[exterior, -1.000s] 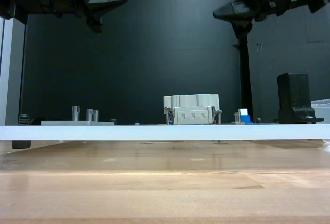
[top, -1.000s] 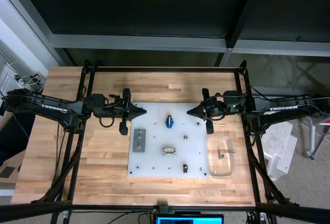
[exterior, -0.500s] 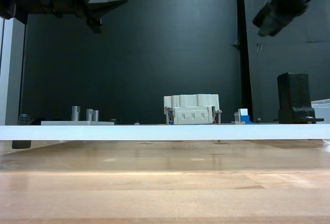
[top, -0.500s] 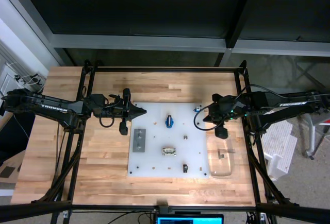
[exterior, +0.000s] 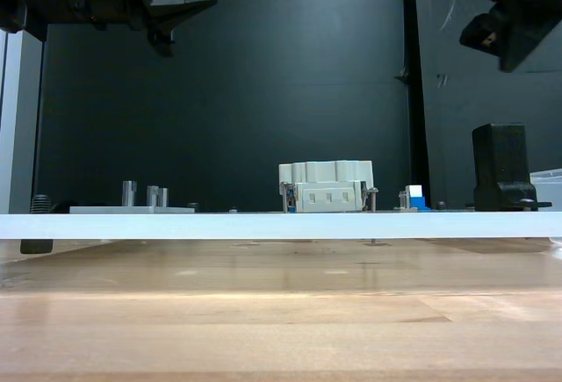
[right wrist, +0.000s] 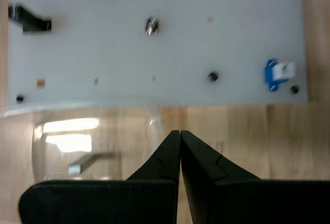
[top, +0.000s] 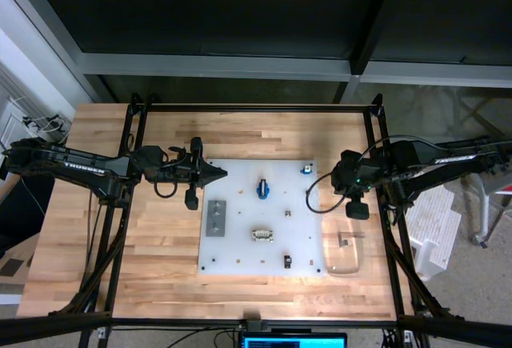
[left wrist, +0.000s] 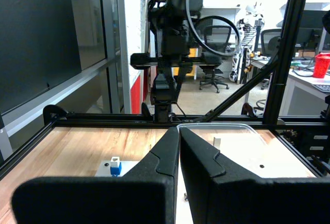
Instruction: Pick the 16mm bar and install on taskboard
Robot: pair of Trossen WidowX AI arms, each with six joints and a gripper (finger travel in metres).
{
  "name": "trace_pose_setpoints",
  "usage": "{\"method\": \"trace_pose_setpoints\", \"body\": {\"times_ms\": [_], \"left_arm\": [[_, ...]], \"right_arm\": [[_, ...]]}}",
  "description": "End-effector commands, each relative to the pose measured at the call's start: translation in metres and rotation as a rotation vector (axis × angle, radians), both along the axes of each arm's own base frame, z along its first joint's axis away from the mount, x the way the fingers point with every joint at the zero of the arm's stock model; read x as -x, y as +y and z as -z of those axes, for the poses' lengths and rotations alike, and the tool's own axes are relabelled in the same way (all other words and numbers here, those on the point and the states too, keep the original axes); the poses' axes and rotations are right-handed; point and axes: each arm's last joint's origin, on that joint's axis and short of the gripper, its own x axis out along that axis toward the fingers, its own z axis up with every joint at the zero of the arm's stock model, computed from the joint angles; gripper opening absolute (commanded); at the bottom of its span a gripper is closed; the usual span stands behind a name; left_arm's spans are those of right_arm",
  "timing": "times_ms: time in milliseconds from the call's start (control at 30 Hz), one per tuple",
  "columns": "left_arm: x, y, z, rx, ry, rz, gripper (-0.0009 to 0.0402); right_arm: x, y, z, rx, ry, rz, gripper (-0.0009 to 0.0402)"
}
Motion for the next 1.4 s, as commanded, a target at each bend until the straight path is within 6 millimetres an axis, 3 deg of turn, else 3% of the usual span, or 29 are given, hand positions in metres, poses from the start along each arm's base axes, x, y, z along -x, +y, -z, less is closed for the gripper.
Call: {"method": "trace_pose_setpoints", "body": {"times_ms": [33,700,900,1033,1400], "left_arm": [[0.000,0.000,0.000,0.000,0.000,0.000,0.0000],[0.000,0.000,0.000,0.000,0.000,0.000,0.0000],[0.000,0.000,0.000,0.000,0.000,0.000,0.0000],[0.000,0.000,0.000,0.000,0.000,0.000,0.0000],[0.000,0.000,0.000,0.000,0.000,0.000,0.0000]], "right_arm": [[-0.002,0.012,0.006,0.001,0.065,-0.016,0.0000],[0.006,0.104,0.040,0.039,0.245,-0.096,0.0000],[0.006,0.115,0.047,0.042,0.252,-0.086,0.0003],[0.001,0.119,0.050,0.038,0.235,-0.087,0.0030],[-0.008,0.131,0.071,0.092,0.298,-0.089,0.0153]]}}
